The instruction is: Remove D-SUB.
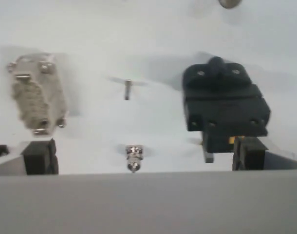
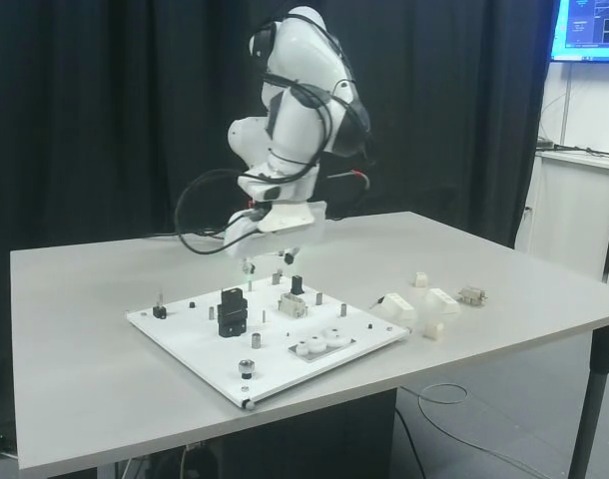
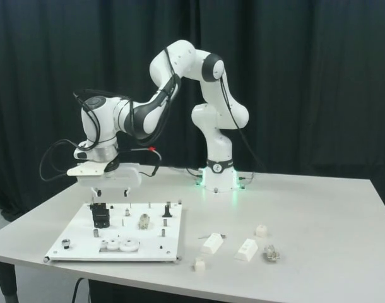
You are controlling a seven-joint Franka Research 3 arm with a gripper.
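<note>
The grey metal D-SUB connector [image 1: 36, 95] is plugged upright into the white board [image 2: 200, 339], near its middle [image 2: 293, 304] [image 3: 144, 221]. My gripper [image 2: 268, 262] [image 3: 112, 192] hangs well above the board's far part, open and holding nothing. In the wrist view both black fingertips [image 1: 40, 157] show, and my gripper [image 1: 143, 156] is centred over a small metal round plug [image 1: 134, 157]. The D-SUB lies beyond one fingertip. A black connector block [image 1: 224, 100] lies beyond the other.
The board also carries the black block [image 2: 232, 311], a thin pin [image 1: 127, 87], several small posts and white gears [image 2: 319, 346]. White housings [image 2: 396, 307] [image 2: 439, 302] and a small metal part [image 2: 472, 294] lie on the grey table [image 2: 75, 299] beside the board.
</note>
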